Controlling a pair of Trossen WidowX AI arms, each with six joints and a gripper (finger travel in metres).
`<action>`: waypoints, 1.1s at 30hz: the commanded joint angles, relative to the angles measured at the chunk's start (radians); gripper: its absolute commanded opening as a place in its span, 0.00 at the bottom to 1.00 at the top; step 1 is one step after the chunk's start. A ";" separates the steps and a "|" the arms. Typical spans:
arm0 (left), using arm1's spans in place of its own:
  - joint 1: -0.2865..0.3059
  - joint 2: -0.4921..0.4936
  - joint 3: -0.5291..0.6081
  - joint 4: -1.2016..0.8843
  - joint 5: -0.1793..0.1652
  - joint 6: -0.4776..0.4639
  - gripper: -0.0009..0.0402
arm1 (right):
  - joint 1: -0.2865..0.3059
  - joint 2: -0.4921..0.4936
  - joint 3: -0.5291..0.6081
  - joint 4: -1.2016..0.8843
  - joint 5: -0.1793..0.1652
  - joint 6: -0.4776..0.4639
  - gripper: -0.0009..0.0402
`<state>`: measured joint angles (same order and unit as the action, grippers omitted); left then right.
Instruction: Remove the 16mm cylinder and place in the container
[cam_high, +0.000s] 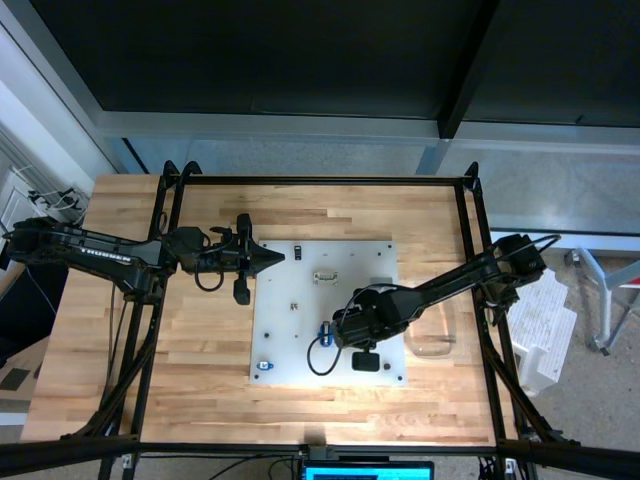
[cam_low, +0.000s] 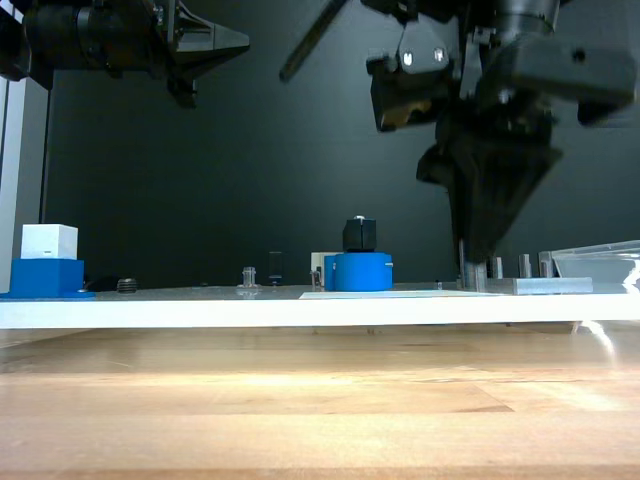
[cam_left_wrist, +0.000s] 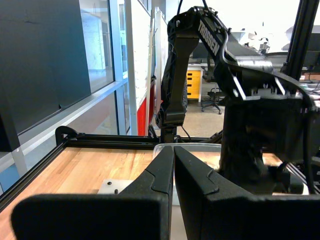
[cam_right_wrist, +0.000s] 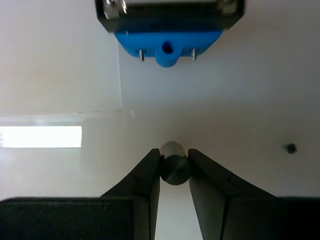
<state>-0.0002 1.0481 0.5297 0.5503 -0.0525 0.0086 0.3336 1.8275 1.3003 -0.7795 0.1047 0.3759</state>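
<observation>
1. Right claw (cam_right_wrist: 174, 158): it reaches in from the right and points straight down over the near middle of the white board (cam_high: 300, 340). Its two fingers are narrow and press the 16mm cylinder (cam_right_wrist: 175, 167) from both sides. You see the peg end-on, upright between the tips. The low view puts the tips down at board level, so judge the peg as gripped but not yet lifted out of its seat. The vertical approach suits a straight upward pull, which should keep the peg from binding.

2. The blue fitting (cam_right_wrist: 167, 42) lies just beyond the peg and apart from it. The fingers close across the peg, not toward the fitting, so the claw does not touch it.

3. The container (cam_high: 437, 335) sits on the tabletop (cam_high: 150, 350) just off the board's right edge, near the right arm. You will probably need only a short carry to the right after the lift. Between peg and tub, the low view shows a grey block (cam_low: 550, 286) with thin pegs (cam_low: 524, 264) standing on it. Lift high enough to pass above them.

4. Left claw (cam_left_wrist: 173, 155): its fingers are pressed together and hold nothing. It hangs high above the board's far left edge, pointing right, well apart from the work. This arm plays no part in the step.

5. Markings: the word TROSSEN (cam_left_wrist: 210, 31) runs along the right arm's link, as the left wrist view shows. You cannot read any label on the peg, tub or board.
</observation>
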 joint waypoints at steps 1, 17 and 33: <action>0.000 0.000 0.000 0.000 0.000 0.000 0.02 | -0.001 -0.028 0.018 -0.028 0.000 -0.014 0.03; 0.000 0.000 0.000 0.000 0.000 0.000 0.02 | 0.021 -0.215 0.013 -0.160 0.009 -0.018 0.03; 0.000 0.000 0.000 0.000 0.000 0.000 0.02 | 0.122 -0.583 -0.308 -0.215 0.008 0.053 0.03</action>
<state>-0.0002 1.0481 0.5301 0.5503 -0.0525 0.0090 0.4507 1.2686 1.0183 -0.9947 0.1120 0.4225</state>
